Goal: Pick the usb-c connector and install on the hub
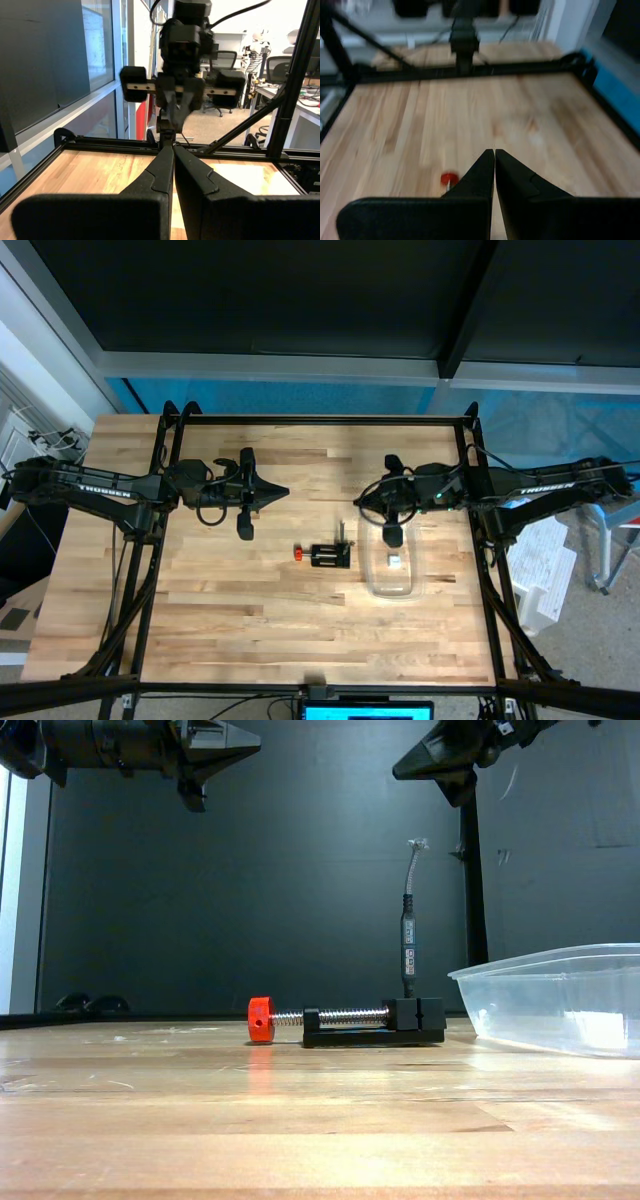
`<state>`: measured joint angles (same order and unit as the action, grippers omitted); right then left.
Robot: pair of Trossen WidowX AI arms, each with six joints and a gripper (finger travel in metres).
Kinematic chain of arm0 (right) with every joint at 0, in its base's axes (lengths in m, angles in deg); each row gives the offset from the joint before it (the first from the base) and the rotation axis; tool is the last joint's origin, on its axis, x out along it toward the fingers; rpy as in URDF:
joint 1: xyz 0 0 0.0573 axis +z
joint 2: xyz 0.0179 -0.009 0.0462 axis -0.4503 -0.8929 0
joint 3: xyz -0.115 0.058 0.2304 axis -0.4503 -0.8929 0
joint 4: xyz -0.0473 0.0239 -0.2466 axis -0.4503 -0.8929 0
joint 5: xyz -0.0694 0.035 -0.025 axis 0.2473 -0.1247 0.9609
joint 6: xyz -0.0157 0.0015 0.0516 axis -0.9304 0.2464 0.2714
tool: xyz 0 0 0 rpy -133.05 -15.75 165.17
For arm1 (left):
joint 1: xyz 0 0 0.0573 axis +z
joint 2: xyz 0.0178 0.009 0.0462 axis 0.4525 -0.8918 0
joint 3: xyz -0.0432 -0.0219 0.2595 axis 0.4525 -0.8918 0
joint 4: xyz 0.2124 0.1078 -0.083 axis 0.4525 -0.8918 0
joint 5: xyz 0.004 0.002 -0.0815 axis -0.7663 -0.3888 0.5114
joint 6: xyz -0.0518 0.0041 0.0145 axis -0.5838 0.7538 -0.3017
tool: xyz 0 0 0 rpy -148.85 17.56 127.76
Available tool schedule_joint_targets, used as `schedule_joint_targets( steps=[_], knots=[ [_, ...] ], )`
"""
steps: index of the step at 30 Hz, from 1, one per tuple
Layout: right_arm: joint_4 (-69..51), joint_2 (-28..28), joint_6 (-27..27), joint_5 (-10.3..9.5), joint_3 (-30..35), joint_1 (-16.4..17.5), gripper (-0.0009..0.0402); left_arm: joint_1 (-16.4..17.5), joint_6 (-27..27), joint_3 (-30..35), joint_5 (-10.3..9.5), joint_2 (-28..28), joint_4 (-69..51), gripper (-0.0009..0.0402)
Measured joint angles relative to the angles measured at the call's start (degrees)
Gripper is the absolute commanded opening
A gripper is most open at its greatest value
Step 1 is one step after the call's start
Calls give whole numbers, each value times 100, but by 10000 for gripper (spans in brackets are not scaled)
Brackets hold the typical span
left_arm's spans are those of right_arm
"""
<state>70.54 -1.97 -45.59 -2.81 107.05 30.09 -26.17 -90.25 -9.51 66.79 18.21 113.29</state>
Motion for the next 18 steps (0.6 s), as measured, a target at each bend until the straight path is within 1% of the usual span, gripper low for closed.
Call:
schedule_joint_targets(
  steps=[3,4,5,6,9,16,17,18],
  knots=[
    [435,205,-66,-404,-219,-227,1,0,-2,2,0,0,-2,0],
    [627,273,-79,-511,-295,-293,1,0,-2,0,0,2,0,0],
    [822,339,-107,-557,-382,-341,1,0,-2,0,0,0,2,0],
    [988,407,-151,-586,-476,-372,-1,0,-2,0,2,0,2,0],
    [1410,577,-306,-577,-732,-389,0,0,0,0,2,0,0,0],
    [2286,949,-350,-590,-1340,-398,0,0,0,0,0,0,2,0],
    [2374,992,-348,-601,-1412,-398,0,0,-2,2,0,2,2,0],
    [2457,1034,-334,-656,-1475,-398,0,0,0,2,0,0,2,0]
  ],
)
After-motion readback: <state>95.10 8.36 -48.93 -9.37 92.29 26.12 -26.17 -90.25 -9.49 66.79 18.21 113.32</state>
